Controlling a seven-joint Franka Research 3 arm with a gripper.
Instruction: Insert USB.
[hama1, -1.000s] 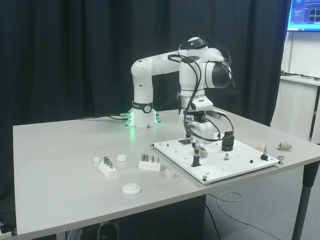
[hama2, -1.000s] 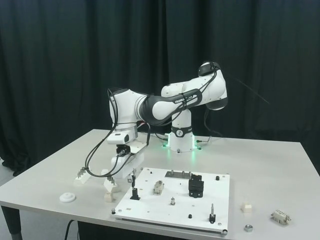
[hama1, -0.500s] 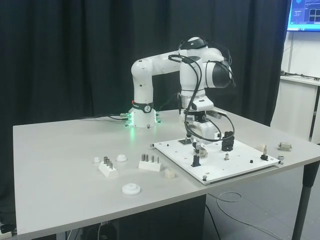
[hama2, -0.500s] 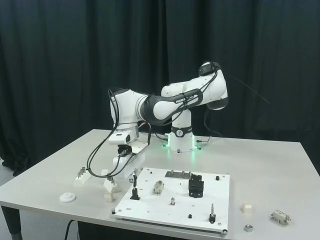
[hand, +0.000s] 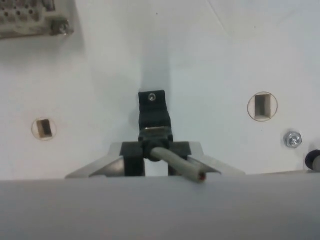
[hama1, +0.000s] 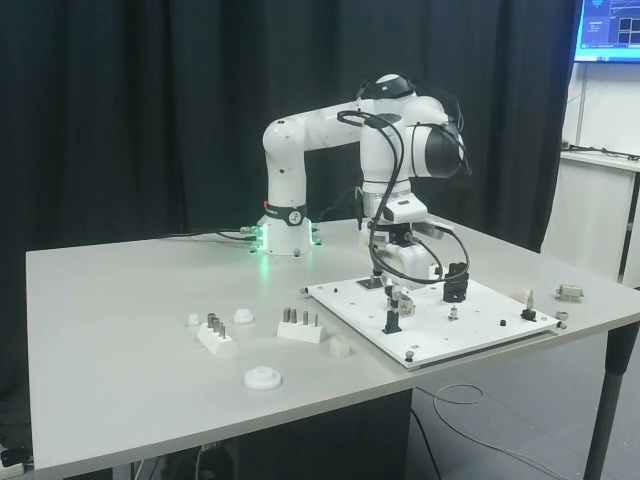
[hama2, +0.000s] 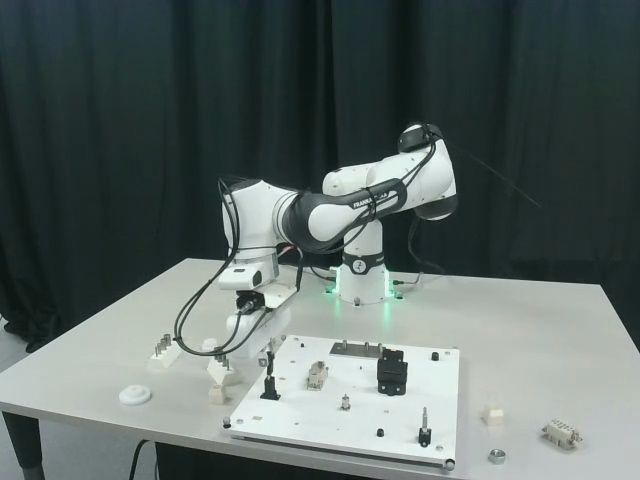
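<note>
USB plug (hand: 154, 134) stands seated in its black socket (hand: 153, 107) on the white board (hama1: 440, 318). Fingers (hand: 131, 160) released, flanking it; insertion judged complete.

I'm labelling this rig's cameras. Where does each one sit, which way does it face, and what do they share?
First room view: off a table corner, facing the arm's base, the whole arm and the white board.
Second room view: opposite the base, facing it across the board; whole arm visible.
Wrist view: on the wrist, looking down at the board; only the gripper shows.
All three show the black USB socket.
</note>
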